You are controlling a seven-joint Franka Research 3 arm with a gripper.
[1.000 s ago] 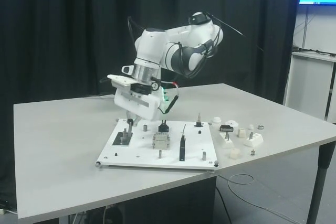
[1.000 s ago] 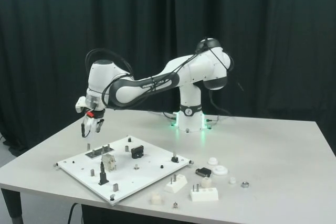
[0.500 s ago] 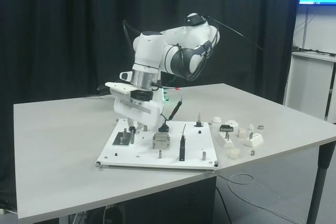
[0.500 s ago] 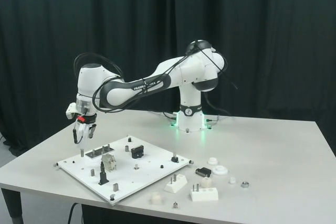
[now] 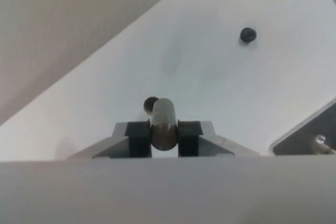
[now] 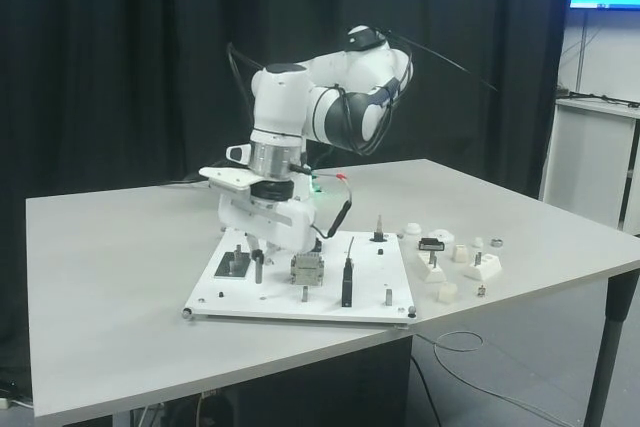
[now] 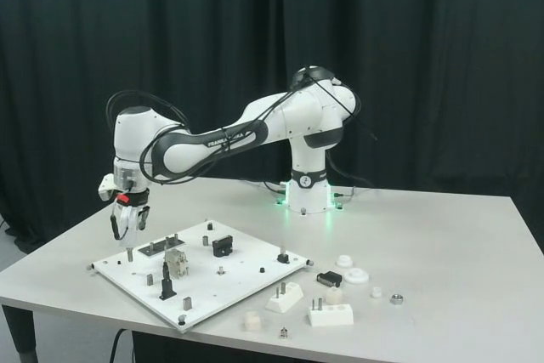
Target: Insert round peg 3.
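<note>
Over white board [image 5: 220, 87] edge, arm bent down, jaws clamped on peg [image 5: 163, 124], tip prob. beside hole [image 5: 150, 104].

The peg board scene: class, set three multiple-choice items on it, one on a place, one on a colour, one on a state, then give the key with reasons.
1. Where does the gripper hover?
A. Over the loose white parts
B. Over the board's corner farthest from those parts
C. Beside the arm's base

2. What colour is the board?
A. Black
B. Green
C. White

3. What is the gripper doing?
A. Shut on the peg
B. Open, holding nothing
C. Resting flat on the table

Key:
1 B, both room views show it over the board's far corner, away from the loose parts.
2 C, the board is white in every view.
3 A, the wrist view shows the peg clamped between the fingers, close above a hole.
</note>
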